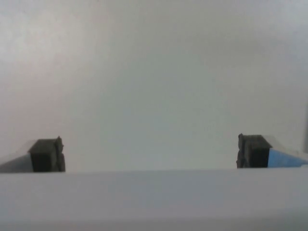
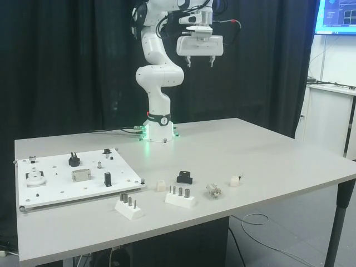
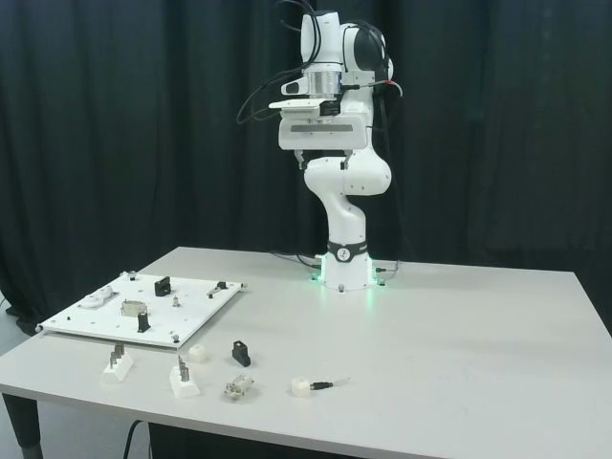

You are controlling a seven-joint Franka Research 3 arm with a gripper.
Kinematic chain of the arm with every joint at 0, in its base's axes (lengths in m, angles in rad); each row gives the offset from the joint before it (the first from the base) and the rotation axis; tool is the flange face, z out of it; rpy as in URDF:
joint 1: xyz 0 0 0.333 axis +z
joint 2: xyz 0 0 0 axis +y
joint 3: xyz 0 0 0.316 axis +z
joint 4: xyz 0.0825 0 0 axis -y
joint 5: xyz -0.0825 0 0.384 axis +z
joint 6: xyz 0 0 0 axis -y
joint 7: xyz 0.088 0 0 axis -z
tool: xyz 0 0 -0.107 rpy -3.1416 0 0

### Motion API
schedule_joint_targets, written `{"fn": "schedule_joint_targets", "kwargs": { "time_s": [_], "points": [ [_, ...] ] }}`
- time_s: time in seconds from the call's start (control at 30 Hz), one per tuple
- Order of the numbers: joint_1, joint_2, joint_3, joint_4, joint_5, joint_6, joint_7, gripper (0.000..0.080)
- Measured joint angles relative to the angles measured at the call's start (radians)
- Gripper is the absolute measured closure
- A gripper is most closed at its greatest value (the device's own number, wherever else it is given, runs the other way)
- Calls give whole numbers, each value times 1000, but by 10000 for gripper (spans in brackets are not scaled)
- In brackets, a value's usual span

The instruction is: Pick Ethernet.

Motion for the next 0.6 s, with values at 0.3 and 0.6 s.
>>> {"fn": "schedule_joint_targets", "kwargs": {
  "time_s": [0.3,0.6],
  "points": [
    [0,1,0,0,-2,4,0,3],
    [-1,9,0,0,-7,18,0,3]
  ]
}}
